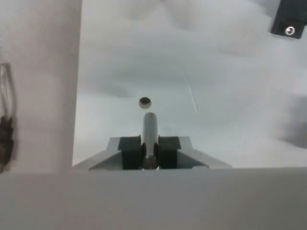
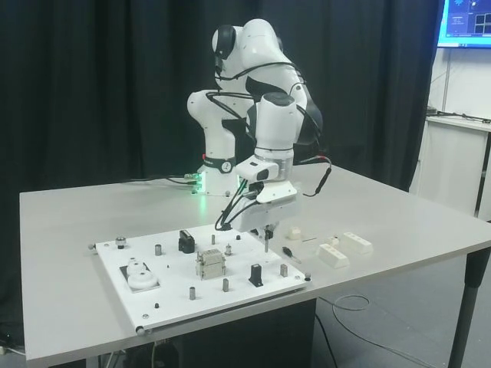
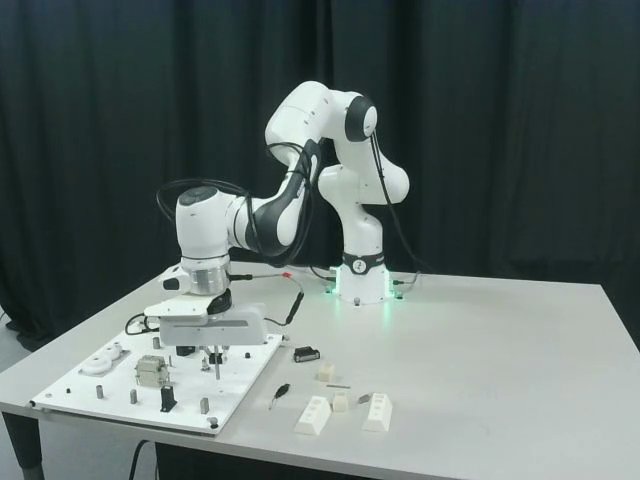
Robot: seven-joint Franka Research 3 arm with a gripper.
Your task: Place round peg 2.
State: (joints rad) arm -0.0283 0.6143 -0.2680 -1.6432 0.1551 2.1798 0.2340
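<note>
Pincer pinching round peg 2 upright, just above white board, near its hole. Line peg tip squarely over hole, keep it vertical, lower slowly, release only once seated.

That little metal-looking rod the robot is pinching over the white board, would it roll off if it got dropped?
Probably yes: the round peg looks smooth and cylindrical, so on its side it would likely roll across the flat white board. It seems stiff, staying straight in the gripper. Being slim, it would likely tip if stood outside the hole.
</note>
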